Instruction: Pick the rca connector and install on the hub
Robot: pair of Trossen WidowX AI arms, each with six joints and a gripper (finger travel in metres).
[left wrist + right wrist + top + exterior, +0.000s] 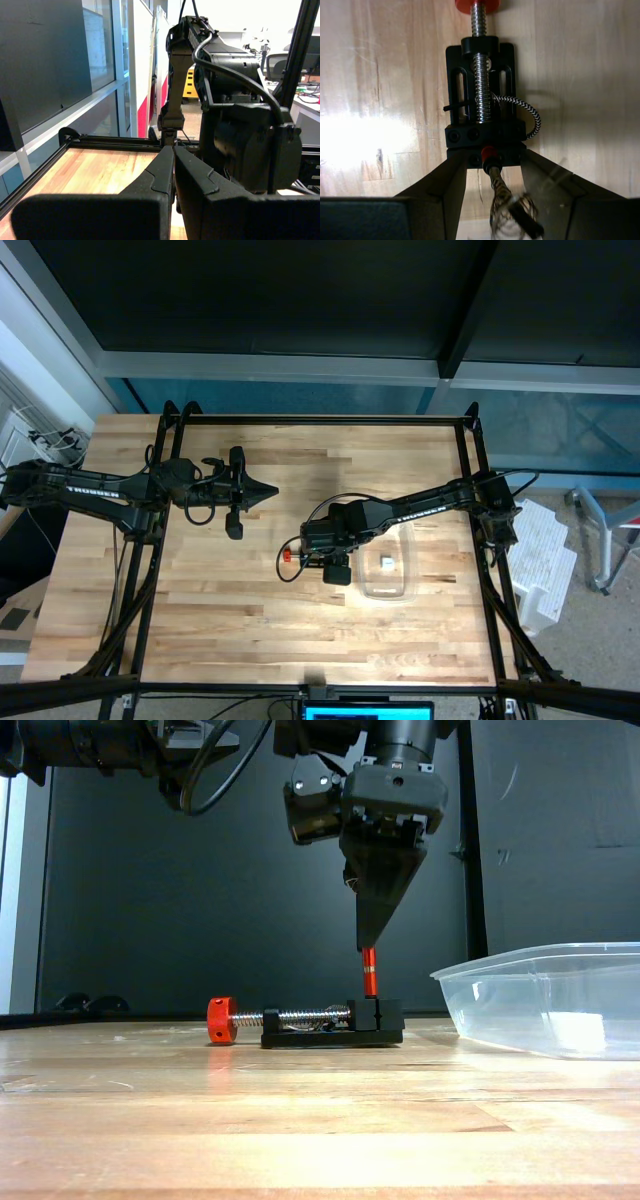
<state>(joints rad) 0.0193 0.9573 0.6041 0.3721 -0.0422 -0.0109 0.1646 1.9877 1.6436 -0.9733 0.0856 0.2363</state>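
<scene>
Nearest, the bench (300,1140) fills the low view's lower edge. At upper left of the high view the left gripper (270,490) is parked, clenched on nothing. At centre the rca connector (369,972) is stood upright on the right end of the hub (330,1025), under the right gripper (367,942), whose fingers (440,190) are parted wider than it: released. Insertion is judged nearly done; a straight upward withdrawal is called for.
</scene>
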